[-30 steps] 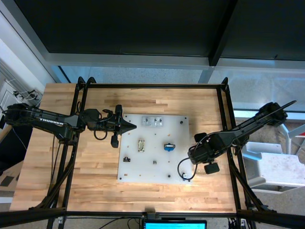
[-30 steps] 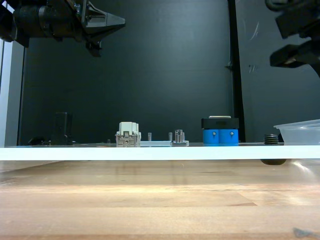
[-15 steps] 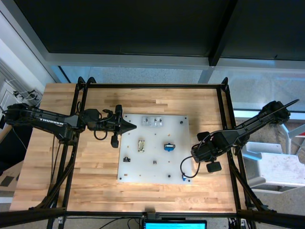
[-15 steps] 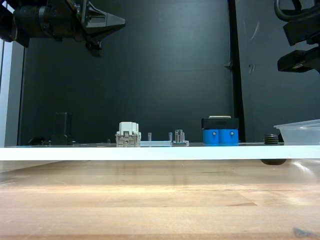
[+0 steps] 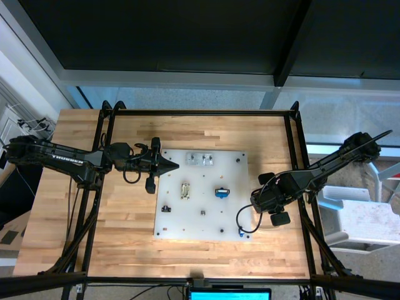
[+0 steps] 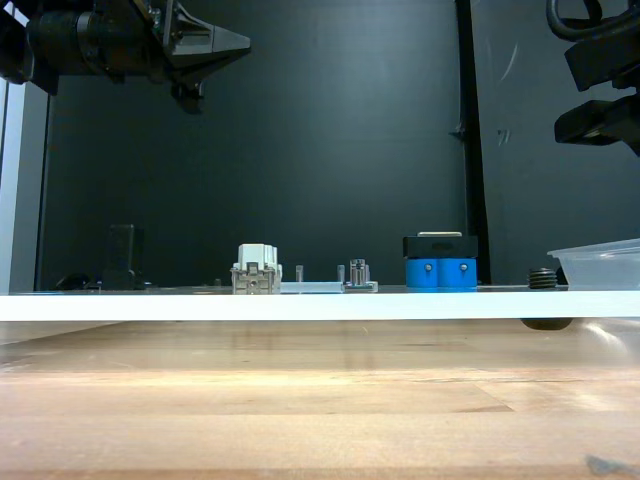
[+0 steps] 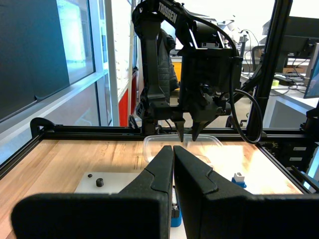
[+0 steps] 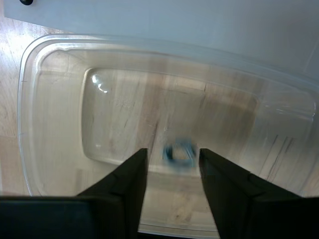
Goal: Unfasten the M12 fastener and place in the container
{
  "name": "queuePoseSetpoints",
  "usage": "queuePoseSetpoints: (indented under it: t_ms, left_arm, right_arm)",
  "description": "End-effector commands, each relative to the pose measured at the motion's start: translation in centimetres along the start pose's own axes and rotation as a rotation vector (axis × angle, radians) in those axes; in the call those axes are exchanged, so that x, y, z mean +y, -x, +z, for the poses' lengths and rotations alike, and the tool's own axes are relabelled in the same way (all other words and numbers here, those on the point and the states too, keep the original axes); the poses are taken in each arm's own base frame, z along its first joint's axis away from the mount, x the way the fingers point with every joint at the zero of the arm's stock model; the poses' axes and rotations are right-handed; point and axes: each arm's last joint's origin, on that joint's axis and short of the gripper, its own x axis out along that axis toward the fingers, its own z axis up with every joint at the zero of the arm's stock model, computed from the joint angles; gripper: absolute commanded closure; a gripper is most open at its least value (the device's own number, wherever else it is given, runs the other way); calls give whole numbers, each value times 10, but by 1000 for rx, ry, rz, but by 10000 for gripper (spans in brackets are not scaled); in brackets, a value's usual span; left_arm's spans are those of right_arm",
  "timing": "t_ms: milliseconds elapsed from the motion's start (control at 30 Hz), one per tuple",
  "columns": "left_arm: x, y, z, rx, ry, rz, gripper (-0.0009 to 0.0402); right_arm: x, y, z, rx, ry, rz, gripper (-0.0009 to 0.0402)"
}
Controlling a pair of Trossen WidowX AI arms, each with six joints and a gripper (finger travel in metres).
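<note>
Two grippers are in view, and only one is over the work. The right gripper (image 7: 188,135) hangs point-down above the container (image 8: 55,124) with its fingers spread apart and gripping nothing. This posture fits a release made directly over the tray, so that the part drops inside its walls.

The M12 fastener (image 8: 178,151) shows as a small blurred silver shape on or just above the container floor, below the gap between the spread fingers. Whether it has settled cannot be told. The stud (image 6: 542,278) on the white board (image 5: 187,219) shows bare ribs, consistent with the nut being off.

The left gripper (image 7: 173,148) is held high near the board's left edge, fingers pressed together and empty, well apart from the working arm.

Judged remaining step: withdraw the right arm.
</note>
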Motion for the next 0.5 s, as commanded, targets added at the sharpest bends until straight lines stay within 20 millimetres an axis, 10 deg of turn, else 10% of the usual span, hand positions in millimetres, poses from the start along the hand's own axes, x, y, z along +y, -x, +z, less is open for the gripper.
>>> queuePoseSetpoints:
  t_ms: [33,500]
  left_arm:
    - [0,0,0,0,0,0,393]
    - [0,0,0,0,0,0,393]
  right_arm:
    - [0,0,0,2,0,2,210]
    - [0,0,0,2,0,2,181]
